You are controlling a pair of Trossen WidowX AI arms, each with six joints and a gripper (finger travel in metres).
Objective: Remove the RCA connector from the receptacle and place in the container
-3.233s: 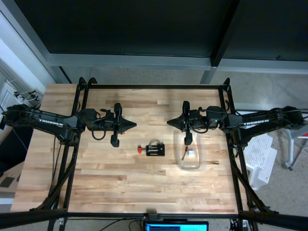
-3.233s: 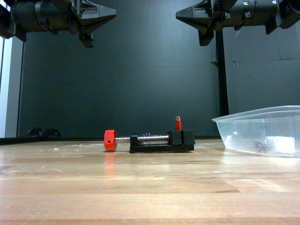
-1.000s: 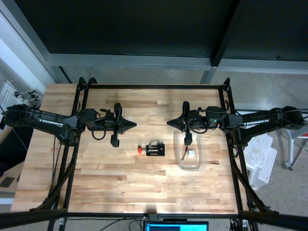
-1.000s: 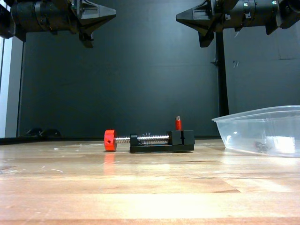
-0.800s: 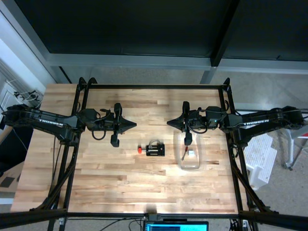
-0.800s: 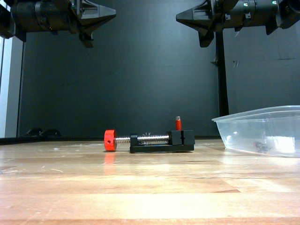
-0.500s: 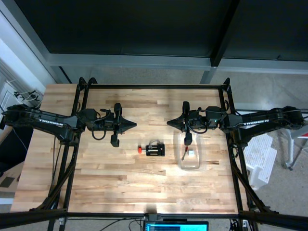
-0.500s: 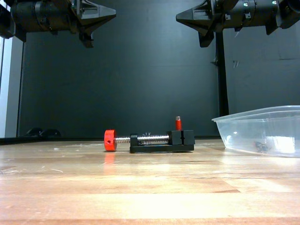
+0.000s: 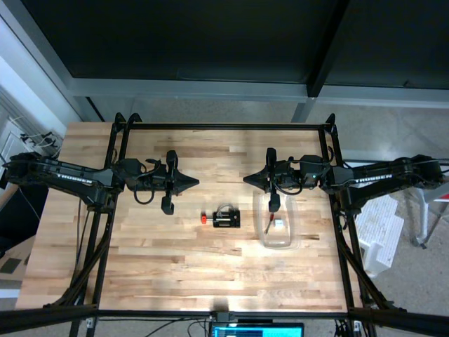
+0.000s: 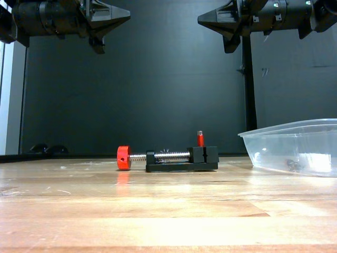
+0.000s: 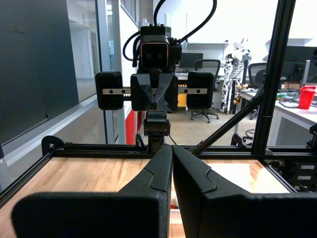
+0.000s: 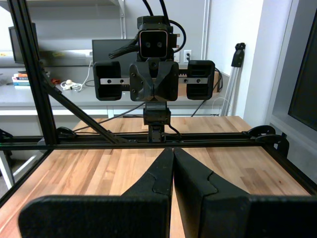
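Nothing has moved since the earlier frames: both arms, the fixture and the tray sit just where they were. We see the left gripper [image 9: 196,182] parked high over the table [image 9: 175,260], well apart from the work. Its own camera shows its fingers pressed together with nothing between them. The right gripper [image 9: 245,180] faces it at the same height, near the far end of the container [image 9: 289,239], and it too is closed and empty in its wrist view. We read this mirrored, raised pose as a rest position, held clear so that neither arm can knock anything below. The RCA connector [image 9: 269,225] lies flat inside the container, just beside a small white-blue square piece [image 9: 278,222]. The receptacle [image 9: 226,219] stands alone on the wood between the two arms, its red knob [image 9: 204,218] pointing towards the left arm. From table height a short red post [image 10: 200,139] rises from the block; we take it for part of the fixture, though we cannot be sure. Judging by this layout, we think the job is finished.
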